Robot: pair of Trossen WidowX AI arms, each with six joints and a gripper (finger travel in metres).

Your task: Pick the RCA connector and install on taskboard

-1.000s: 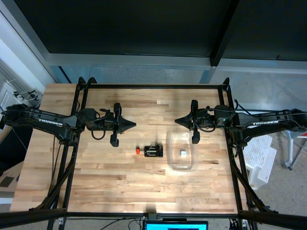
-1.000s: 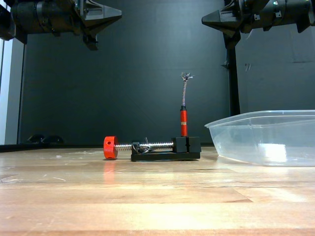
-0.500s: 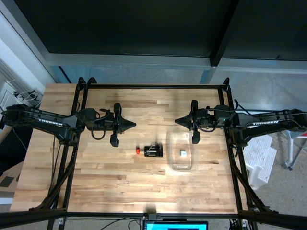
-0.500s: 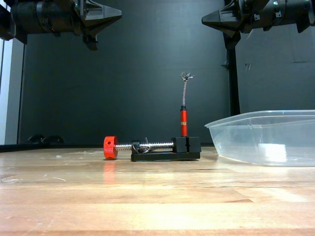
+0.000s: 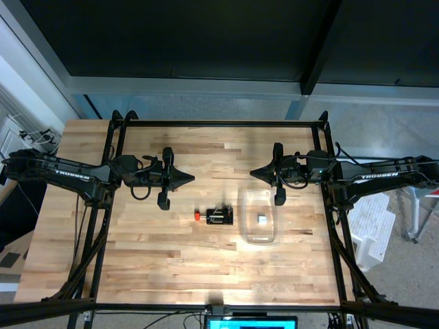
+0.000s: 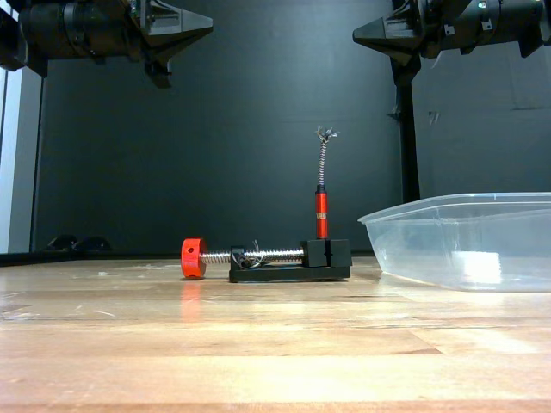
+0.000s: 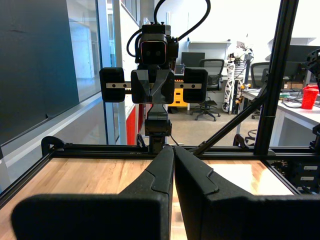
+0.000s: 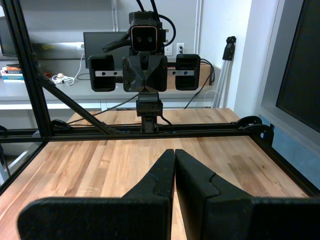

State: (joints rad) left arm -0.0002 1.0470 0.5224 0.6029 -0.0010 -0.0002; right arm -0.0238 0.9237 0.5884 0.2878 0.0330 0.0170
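Note:
The black vise (image 6: 293, 260) with its red knob (image 6: 193, 257) sits mid-table, also seen from above as the vise (image 5: 221, 216). On it the red connector (image 6: 320, 213) stands upright with nothing holding it, and its braided cable (image 6: 323, 159) rises from it. The clear tray (image 5: 247, 236) holds only the white block (image 5: 261, 218). My left gripper (image 5: 191, 179) hovers high, behind and left of the vise, shut and empty (image 7: 173, 149). Behind the tray, my right gripper (image 5: 252, 173) hangs equally high, shut with nothing in it (image 8: 174, 151).
The clear tray (image 6: 465, 241) stands just right of the vise. A black frame (image 5: 219, 124) runs round the table's back and sides. Both arms point inward at each other, well above the wood.

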